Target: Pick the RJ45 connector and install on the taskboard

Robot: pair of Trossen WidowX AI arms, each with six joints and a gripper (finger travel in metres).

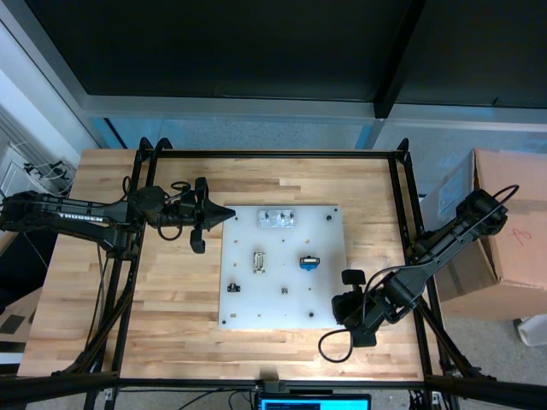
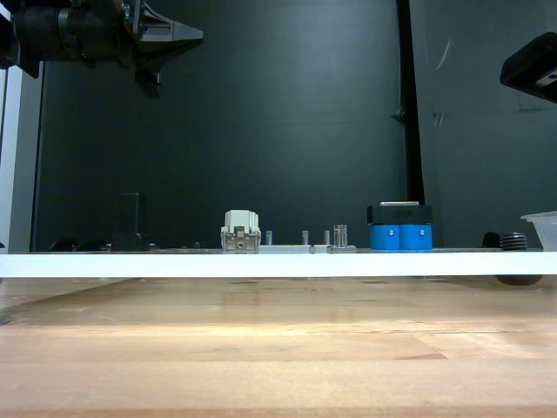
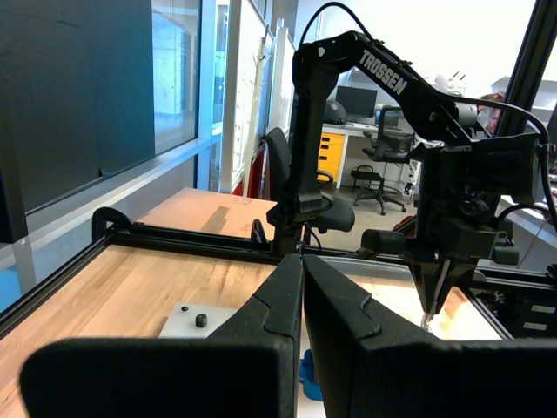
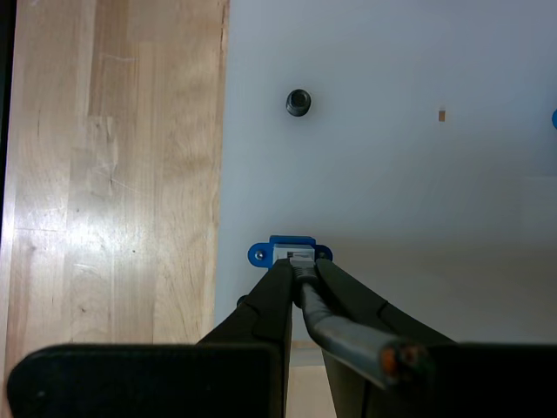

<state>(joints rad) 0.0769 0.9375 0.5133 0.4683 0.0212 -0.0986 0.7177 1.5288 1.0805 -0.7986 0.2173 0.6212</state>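
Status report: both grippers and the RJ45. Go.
Left gripper shut, empty, raised at left edge of the board. Right gripper shut on RJ45 connector, tip at blue mount; seated or not, cannot tell. No obstruction seen.

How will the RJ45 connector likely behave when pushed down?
Probably light: the RJ45 connector looks small between the right gripper's fingers, at the blue seat; whether it is in, I cannot tell. Its cut grey cable stub looks short and thick, so likely stiffish, yet might pivot. The left gripper, shut, hangs above the board's left edge.
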